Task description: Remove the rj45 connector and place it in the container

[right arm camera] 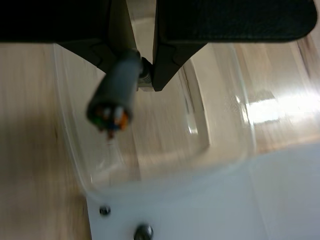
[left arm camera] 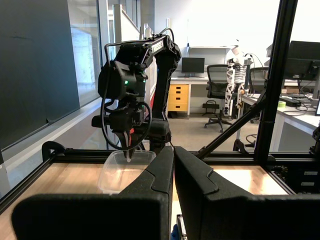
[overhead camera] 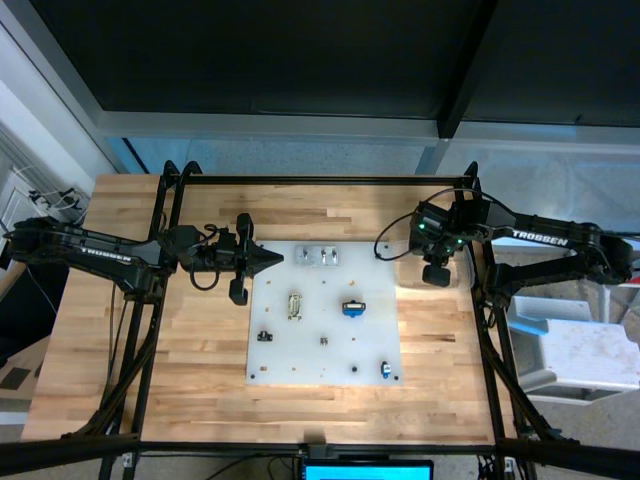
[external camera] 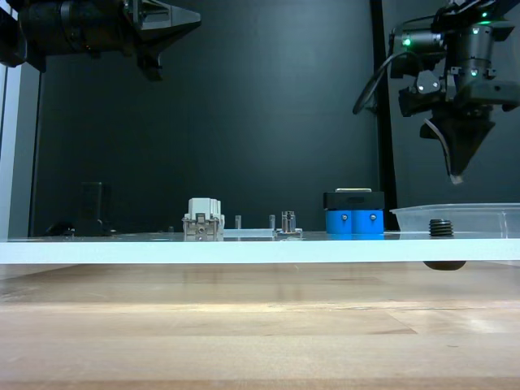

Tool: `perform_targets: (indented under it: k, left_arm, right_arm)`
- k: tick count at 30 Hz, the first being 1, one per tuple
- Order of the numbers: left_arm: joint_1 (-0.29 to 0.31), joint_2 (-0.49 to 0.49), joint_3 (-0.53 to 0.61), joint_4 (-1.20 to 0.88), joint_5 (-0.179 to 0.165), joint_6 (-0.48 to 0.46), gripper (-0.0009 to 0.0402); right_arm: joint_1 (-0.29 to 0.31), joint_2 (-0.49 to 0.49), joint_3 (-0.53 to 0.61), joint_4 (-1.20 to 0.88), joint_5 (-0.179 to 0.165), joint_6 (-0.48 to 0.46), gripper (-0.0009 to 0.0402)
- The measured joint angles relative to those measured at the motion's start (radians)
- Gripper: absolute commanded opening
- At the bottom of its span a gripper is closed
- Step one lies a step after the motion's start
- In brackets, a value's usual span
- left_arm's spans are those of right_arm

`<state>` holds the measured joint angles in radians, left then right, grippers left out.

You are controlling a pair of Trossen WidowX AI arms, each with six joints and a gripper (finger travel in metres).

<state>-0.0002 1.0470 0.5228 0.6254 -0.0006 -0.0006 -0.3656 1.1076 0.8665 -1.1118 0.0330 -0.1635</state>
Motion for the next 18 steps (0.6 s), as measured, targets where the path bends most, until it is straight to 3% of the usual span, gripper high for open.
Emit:
perform_targets:
  k: [9, 13, 16, 18]
  left_arm:
    - [0.0, 0.0, 0.0, 0.0, 0.0, 0.0, 0.0]
    - [0.0, 0.0, 0.0, 0.0, 0.0, 0.0, 0.0]
    - [0.0, 0.0, 0.0, 0.0, 0.0, 0.0, 0.0]
    - [0.0, 0.0, 0.0, 0.0, 0.0, 0.0, 0.0]
  right_arm:
    - [-0.009, 0.0, -0.018, -0.004, 0.007, -0.008, 0.0]
    - [-0.008, 0.0, -0.016, -0.034, 0.064, -0.007, 0.0013]
    - [-0.008, 0.0, -0.015, -0.075, 0.138, -0.008, 0.0032]
    - [-0.008, 0.0, -0.015, -0.088, 0.142, -0.007, 0.0047]
